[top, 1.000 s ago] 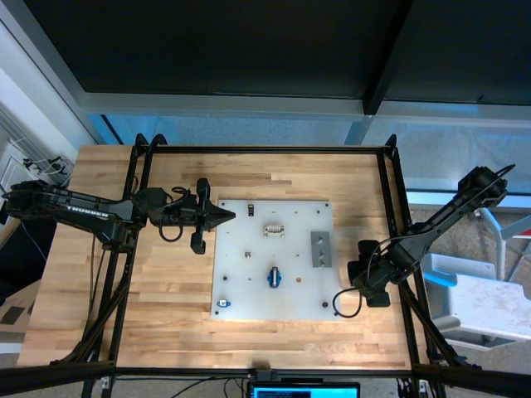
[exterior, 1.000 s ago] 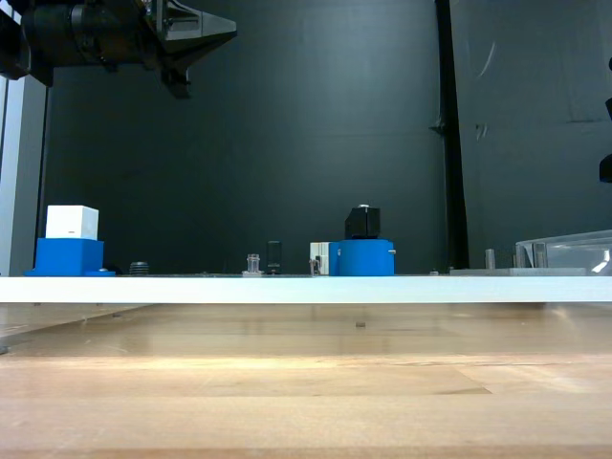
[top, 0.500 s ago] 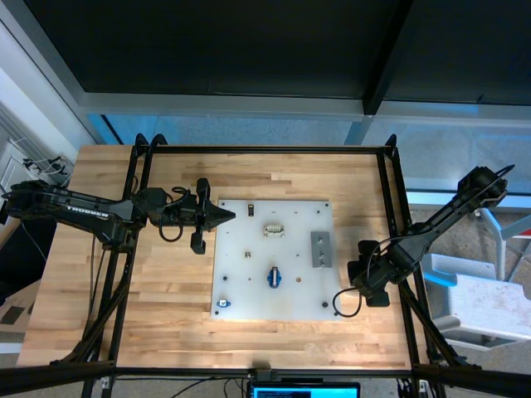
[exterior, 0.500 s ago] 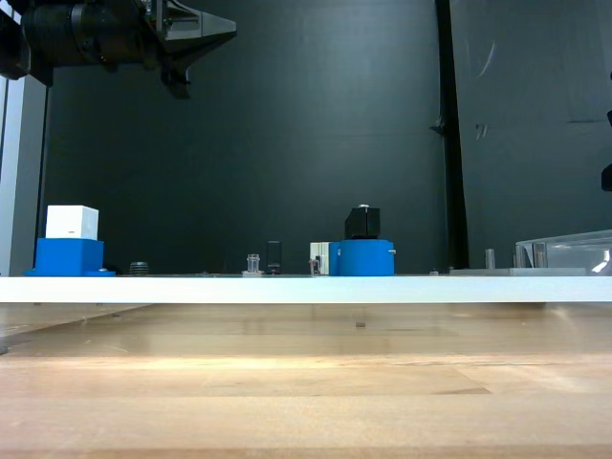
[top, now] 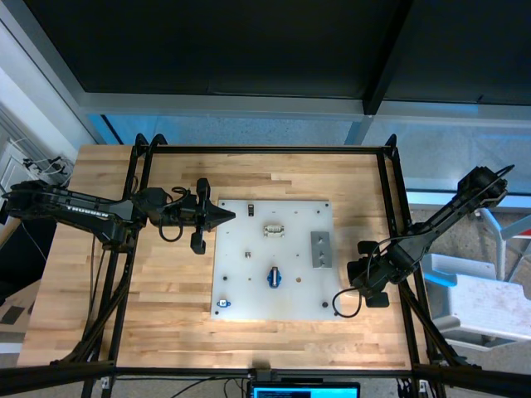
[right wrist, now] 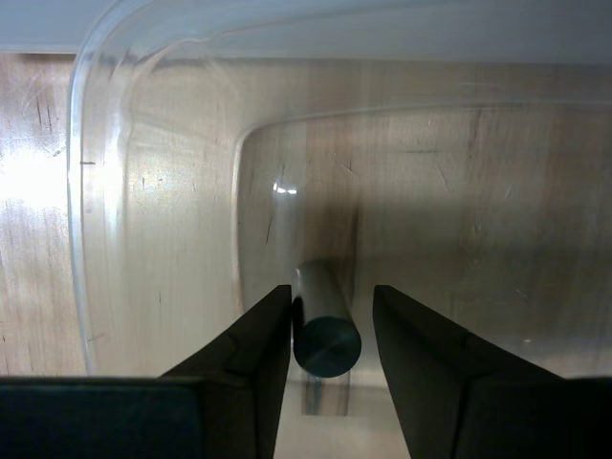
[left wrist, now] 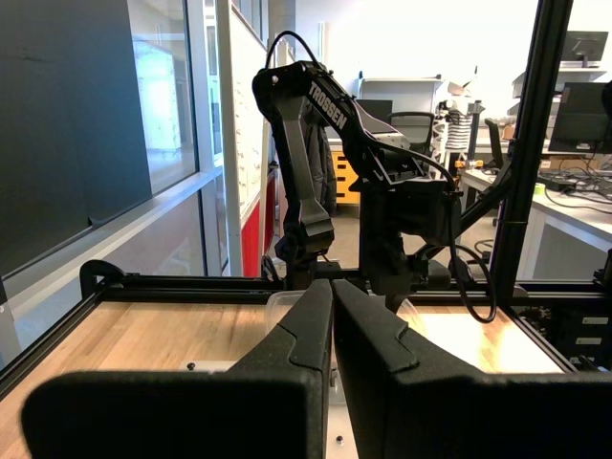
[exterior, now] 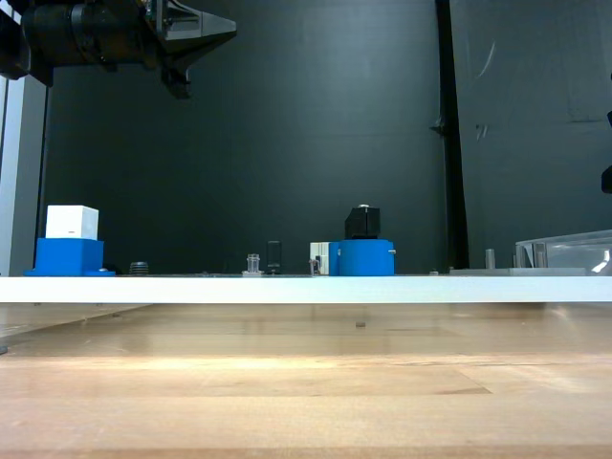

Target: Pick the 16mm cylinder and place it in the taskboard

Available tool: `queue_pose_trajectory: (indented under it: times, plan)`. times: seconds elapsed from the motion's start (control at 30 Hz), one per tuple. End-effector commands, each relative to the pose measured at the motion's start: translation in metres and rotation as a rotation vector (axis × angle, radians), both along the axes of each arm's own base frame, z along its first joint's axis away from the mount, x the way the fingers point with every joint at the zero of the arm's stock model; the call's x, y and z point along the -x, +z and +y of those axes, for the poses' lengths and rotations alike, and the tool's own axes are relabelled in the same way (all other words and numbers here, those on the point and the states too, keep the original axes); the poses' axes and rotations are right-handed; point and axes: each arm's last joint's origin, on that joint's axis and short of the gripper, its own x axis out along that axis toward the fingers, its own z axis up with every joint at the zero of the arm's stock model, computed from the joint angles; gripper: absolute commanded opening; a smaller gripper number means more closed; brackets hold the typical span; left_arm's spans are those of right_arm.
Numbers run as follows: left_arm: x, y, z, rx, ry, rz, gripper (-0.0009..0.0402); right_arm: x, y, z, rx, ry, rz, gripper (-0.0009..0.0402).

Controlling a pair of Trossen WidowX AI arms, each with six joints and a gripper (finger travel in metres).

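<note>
High view, left hand (top: 228, 214) at taskboard (top: 249, 286) edge, right hand (top: 369, 288) opposite

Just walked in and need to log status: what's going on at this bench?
The right gripper is down over the clear tray, to the right of the taskboard. Its open fingers flank the 16mm cylinder, which is not clamped yet. The left gripper is shut and hangs in the air by the taskboard's left edge. The cylinder is not on the board yet.

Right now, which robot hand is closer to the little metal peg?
Right. The right gripper, open, straddles the peg in the clear tray. The left gripper, shut, hovers at the board's left edge, well away from the peg.
</note>
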Motion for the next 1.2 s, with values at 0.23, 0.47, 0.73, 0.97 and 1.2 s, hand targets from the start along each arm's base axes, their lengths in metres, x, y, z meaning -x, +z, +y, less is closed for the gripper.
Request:
queue_pose_trajectory:
  times: [0.23, 0.47, 0.73, 0.97, 1.2]
  plan:
    - [0.000, 0.000, 0.000, 0.000, 0.000, 0.000, 0.0000, 0.000, 0.000, 0.000, 0.000, 0.002, -0.001, 0.0066]
    - [0.000, 0.000, 0.000, 0.000, 0.000, 0.000, 0.0000, 0.000, 0.001, 0.000, -0.002, 0.002, -0.003, 0.0046]
    - [0.000, 0.000, 0.000, 0.000, 0.000, 0.000, 0.0000, 0.000, 0.001, 0.000, -0.002, 0.002, -0.002, 0.0039]
    - [0.000, 0.000, 0.000, 0.000, 0.000, 0.000, 0.0000, 0.000, 0.008, 0.000, -0.002, 0.006, 0.006, 0.0041]
    - [0.000, 0.000, 0.000, 0.000, 0.000, 0.000, 0.0000, -0.001, 0.024, 0.001, -0.010, 0.005, -0.004, 0.0041]
